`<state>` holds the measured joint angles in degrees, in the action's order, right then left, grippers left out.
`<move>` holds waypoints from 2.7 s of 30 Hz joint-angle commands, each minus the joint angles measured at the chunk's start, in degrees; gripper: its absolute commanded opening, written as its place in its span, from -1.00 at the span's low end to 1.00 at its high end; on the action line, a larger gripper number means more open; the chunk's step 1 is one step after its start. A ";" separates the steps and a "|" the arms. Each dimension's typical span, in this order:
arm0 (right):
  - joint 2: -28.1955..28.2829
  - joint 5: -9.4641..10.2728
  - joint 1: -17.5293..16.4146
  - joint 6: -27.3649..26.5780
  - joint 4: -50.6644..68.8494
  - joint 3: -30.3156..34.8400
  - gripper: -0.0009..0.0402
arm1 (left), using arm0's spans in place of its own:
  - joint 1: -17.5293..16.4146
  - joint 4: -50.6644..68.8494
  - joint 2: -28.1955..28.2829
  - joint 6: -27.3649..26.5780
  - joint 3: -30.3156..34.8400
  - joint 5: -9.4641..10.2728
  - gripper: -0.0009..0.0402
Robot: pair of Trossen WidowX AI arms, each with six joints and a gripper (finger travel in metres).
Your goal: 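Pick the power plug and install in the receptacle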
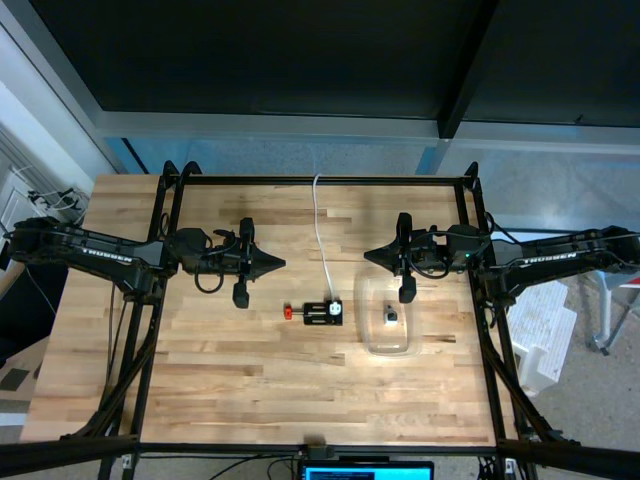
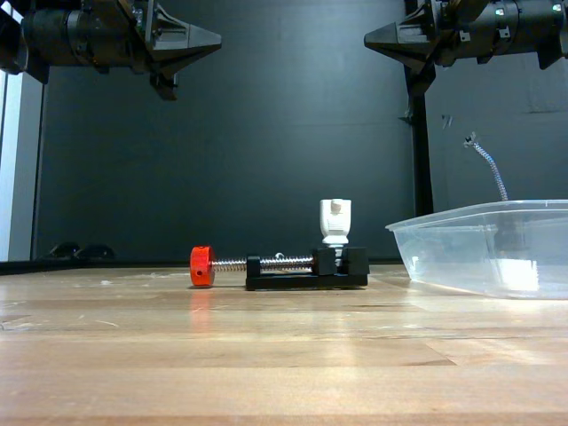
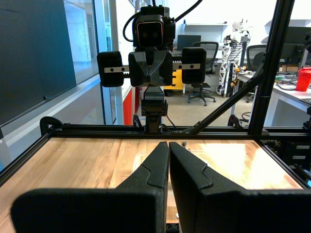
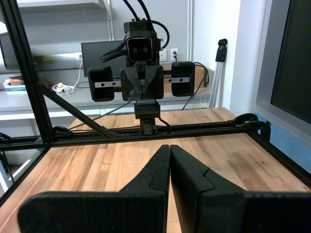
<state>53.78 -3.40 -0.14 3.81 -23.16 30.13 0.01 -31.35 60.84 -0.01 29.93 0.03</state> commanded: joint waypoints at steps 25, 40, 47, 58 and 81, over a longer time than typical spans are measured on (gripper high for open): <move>-0.11 1.29 -0.13 1.27 20.65 7.19 -0.96 | -0.02 -0.02 0.02 0.02 0.02 0.00 -0.96; 1.01 3.43 -1.90 1.22 58.99 20.24 -0.96 | -0.02 -0.02 0.02 0.02 0.02 0.00 -0.96; 4.85 2.93 -5.09 1.25 72.43 24.13 -0.96 | -0.02 -0.02 0.02 0.02 0.02 0.00 -0.96; 11.06 0.00 -11.47 3.61 79.73 24.39 -0.95 | -0.02 -0.02 0.02 0.00 0.02 0.00 -0.96; 21.03 -3.08 -16.85 13.55 78.51 24.37 -0.03 | -0.02 -0.02 0.02 0.00 0.02 0.00 -0.96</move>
<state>74.17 -6.50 -16.73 16.91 55.90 54.54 0.01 -31.38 60.86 -0.01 29.93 0.05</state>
